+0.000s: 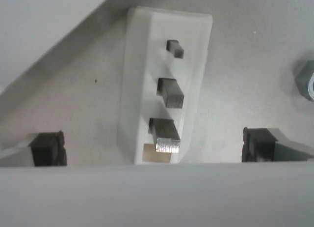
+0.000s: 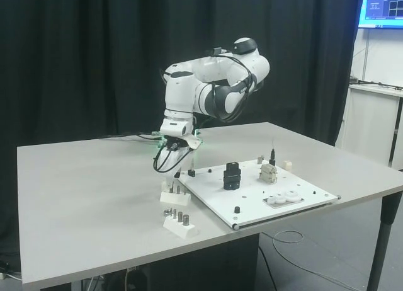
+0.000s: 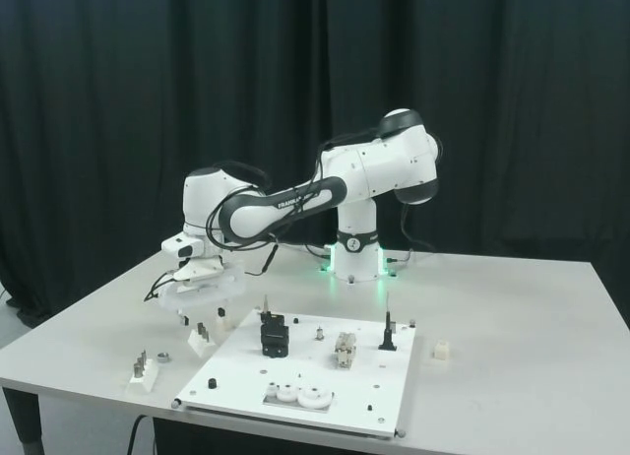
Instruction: Pick square peg 3.
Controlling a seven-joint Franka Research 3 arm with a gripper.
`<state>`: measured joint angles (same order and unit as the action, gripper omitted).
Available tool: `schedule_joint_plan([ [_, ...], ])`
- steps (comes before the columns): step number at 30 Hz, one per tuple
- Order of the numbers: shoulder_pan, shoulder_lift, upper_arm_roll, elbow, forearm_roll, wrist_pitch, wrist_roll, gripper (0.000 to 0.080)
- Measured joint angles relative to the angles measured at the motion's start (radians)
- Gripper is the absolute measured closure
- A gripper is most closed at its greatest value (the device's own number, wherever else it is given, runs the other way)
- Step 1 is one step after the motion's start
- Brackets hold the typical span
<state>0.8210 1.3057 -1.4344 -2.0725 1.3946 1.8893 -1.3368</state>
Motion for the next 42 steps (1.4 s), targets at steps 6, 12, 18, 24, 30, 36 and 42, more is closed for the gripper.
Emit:
schedule_joint_plan([
  [6,-0.001,0.000,0.001,0.002,0.000,0.001,0.000,0.0003],
  [12,-0.004,0.000,0.003,0.004,0.000,0.001,0.000,0.0003],
  [18,-0.013,0.000,0.008,0.011,0.000,0.001,0.000,0.0003],
  [24,-0.027,0.000,0.018,0.026,0.000,0.001,0.000,0.0003],
  [30,-0.045,0.001,0.029,0.041,0.000,0.001,0.000,0.0003],
  [36,-0.060,0.003,0.034,0.051,0.000,0.000,0.000,0.0003],
  [42,-0.069,0.004,0.039,0.058,0.000,-0.002,0.000,0.0003],
])
